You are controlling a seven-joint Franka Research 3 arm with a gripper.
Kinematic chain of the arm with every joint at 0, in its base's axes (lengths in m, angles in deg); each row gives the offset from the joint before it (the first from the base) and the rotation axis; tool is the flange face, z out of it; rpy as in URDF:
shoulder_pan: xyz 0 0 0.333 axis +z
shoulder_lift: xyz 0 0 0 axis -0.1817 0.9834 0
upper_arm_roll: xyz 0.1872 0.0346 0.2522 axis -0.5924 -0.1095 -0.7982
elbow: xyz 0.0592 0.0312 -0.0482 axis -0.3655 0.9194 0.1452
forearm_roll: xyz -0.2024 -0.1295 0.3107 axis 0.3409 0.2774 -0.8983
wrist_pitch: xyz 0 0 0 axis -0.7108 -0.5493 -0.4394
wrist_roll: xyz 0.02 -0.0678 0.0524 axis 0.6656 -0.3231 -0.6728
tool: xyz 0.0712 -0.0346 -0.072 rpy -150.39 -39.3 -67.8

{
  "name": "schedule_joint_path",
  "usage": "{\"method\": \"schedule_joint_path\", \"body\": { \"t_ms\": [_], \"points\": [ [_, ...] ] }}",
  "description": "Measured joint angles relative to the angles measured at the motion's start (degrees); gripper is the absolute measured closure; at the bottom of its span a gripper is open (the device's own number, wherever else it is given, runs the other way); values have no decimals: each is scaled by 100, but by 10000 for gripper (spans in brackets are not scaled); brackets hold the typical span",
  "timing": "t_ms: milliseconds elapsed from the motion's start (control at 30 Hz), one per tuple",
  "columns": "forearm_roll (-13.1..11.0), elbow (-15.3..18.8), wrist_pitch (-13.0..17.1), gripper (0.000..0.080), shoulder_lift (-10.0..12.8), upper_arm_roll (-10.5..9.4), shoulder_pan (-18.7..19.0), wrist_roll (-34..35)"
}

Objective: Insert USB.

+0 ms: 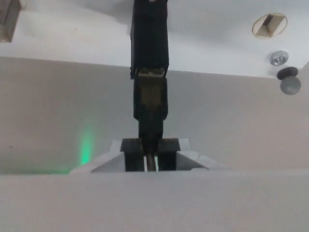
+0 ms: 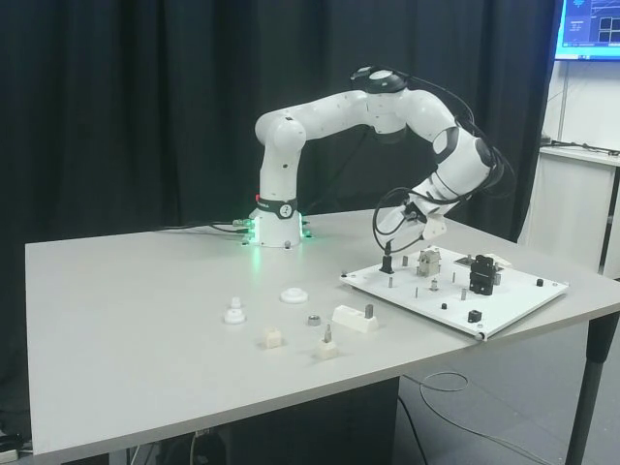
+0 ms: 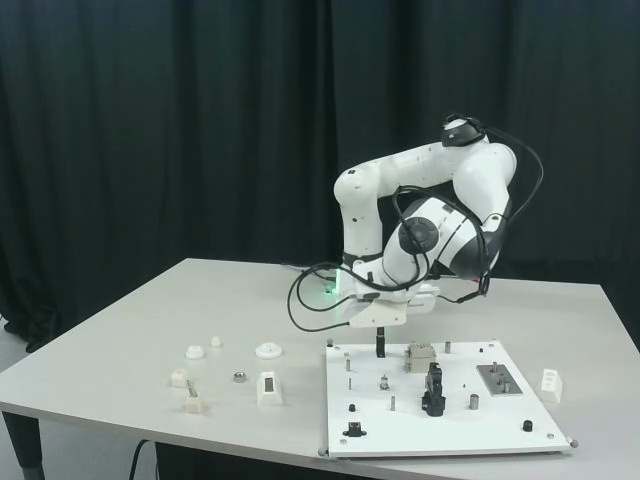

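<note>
First room view stands off one long side of the bench (image 2: 116, 291), looking across at the arm (image 2: 387, 107), board (image 2: 513, 305) to the right. Second room view sits farther back, facing the arm (image 3: 430, 210) head-on, board (image 3: 440, 430) nearest. Both take in arm, board and bench. Wrist view looks down, close, past the tool (image 1: 151, 166) at the board (image 1: 217, 38).
</note>
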Motion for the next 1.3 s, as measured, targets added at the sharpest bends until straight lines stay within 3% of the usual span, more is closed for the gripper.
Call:
{"method": "schedule_joint_path", "body": {
  "t_ms": [1033, 1067, 1300],
  "points": [
    [-81, 76, 44, 746, -9, 41, 62, -105],
    [-73, 74, 39, 623, -9, 51, 69, -105],
    [7, 34, -82, 623, -17, 183, 118, -105]
  ]
}}
